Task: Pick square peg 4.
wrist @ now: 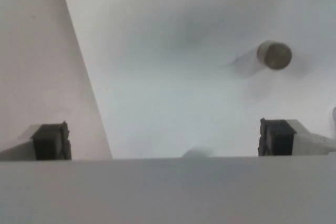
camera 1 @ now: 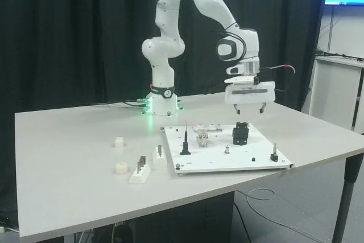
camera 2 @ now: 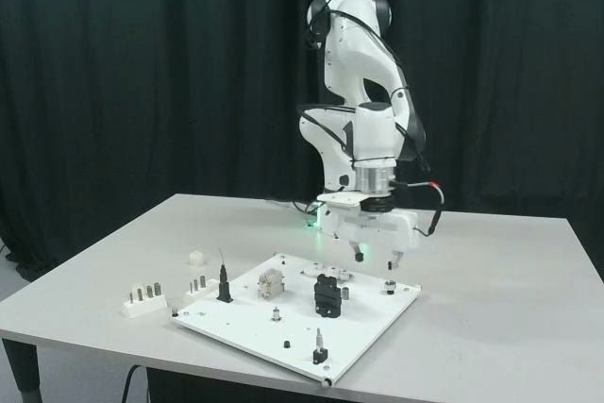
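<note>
My gripper [camera 1: 249, 108] hangs open above the far edge of the white board [camera 1: 227, 162], with nothing between its fingers. Seen from the second room view, the gripper [camera 2: 375, 258] is over the board's far right part. Two white holders with short upright pegs stand on the table off the board's left side: a longer holder [camera 1: 140, 171] [camera 2: 143, 301] and a smaller holder [camera 1: 158, 156] [camera 2: 198, 288]. Which peg is square peg 4 I cannot tell. The wrist view has the gripper [wrist: 163, 139] over bare white board, a round stud [wrist: 274, 55] nearby, and no peg holder in sight.
On the board stand a black block [camera 1: 240, 134], a thin black upright pin [camera 1: 185, 140], a grey fixture [camera 1: 202, 135] and small posts [camera 1: 274, 155]. Two small white pieces [camera 1: 118, 141] [camera 1: 120, 167] lie on the grey table [camera 1: 68, 157]. The arm's base [camera 1: 161, 98] shows green lights.
</note>
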Controlling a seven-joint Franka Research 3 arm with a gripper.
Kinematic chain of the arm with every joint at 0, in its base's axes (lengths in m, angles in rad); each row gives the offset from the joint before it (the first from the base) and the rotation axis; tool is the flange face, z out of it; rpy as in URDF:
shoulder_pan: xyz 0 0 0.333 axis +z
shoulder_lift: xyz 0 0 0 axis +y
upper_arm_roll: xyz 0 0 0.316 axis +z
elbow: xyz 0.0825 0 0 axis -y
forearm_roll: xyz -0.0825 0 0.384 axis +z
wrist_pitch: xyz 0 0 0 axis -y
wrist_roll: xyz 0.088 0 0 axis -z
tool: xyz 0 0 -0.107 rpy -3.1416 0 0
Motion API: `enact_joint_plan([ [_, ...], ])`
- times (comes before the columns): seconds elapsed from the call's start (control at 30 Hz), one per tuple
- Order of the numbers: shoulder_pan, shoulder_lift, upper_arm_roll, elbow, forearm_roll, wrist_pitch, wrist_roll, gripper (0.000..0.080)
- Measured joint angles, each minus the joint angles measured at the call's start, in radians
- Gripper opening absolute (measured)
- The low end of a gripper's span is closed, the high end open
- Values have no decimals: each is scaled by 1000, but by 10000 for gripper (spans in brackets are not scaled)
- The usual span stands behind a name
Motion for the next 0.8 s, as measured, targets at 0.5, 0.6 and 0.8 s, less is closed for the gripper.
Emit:
enact_joint_plan([
  [0.5,-92,0,-2,27,0,-3,-49,800],
  [0.6,-114,0,-3,38,-4,-7,-59,800],
  [0.8,-164,0,-5,72,-42,-31,-75,800],
])
